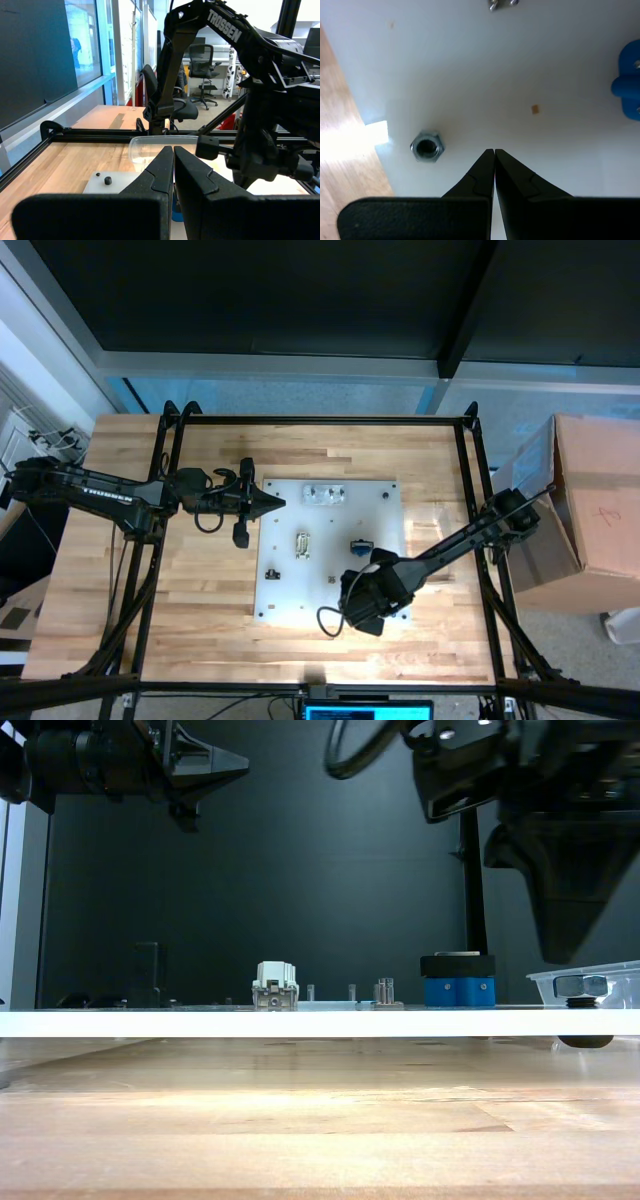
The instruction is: Unfasten the M12 nut and place it in the container
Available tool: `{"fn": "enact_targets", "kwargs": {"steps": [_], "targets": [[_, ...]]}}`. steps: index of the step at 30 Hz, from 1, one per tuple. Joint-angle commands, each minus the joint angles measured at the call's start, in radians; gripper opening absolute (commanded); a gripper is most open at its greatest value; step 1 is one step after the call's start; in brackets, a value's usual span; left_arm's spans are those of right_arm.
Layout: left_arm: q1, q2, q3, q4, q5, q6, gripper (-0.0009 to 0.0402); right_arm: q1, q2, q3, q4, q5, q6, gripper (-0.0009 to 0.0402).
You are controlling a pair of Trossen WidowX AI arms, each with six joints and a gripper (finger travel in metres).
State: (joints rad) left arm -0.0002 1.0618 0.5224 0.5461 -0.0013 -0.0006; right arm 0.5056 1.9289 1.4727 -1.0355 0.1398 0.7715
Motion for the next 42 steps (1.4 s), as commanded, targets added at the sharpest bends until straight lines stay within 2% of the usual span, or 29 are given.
{"fn": "enact_targets", "kwargs": {"steps": [1, 6, 9, 21, 36, 40, 42], "targets": [[0.000, 0.000, 0.000, 0.001, 0.000, 0.000, 0.0000, 0.003, -0.005, 0.019, 0.001, -0.076, 0.002, 0.0000], [0.000, 0.001, 0.000, 0.000, 0.000, 0.000, 0.0000, 0.003, -0.005, 0.065, 0.002, -0.188, -0.020, 0.0000], [0.000, 0.000, 0.000, -0.001, 0.000, 0.000, 0.0000, 0.003, -0.005, 0.076, 0.006, -0.214, -0.026, 0.0000], [0.000, 0.000, 0.000, -0.001, 0.000, 0.000, 0.0000, 0.003, 0.058, 0.047, 0.111, -0.220, -0.062, 0.0000], [0.000, 0.000, 0.000, -0.001, 0.000, 0.000, 0.0000, 0.000, 0.064, 0.012, 0.127, -0.210, -0.077, 0.0000], [0.000, 0.000, 0.000, -0.001, 0.000, 0.000, 0.0000, 0.001, 0.063, 0.009, 0.114, -0.159, -0.068, 0.0000], [0.000, 0.000, 0.000, -0.001, 0.000, 0.000, 0.0000, 0.001, 0.062, 0.009, 0.111, -0.156, -0.065, 0.0000]]}}
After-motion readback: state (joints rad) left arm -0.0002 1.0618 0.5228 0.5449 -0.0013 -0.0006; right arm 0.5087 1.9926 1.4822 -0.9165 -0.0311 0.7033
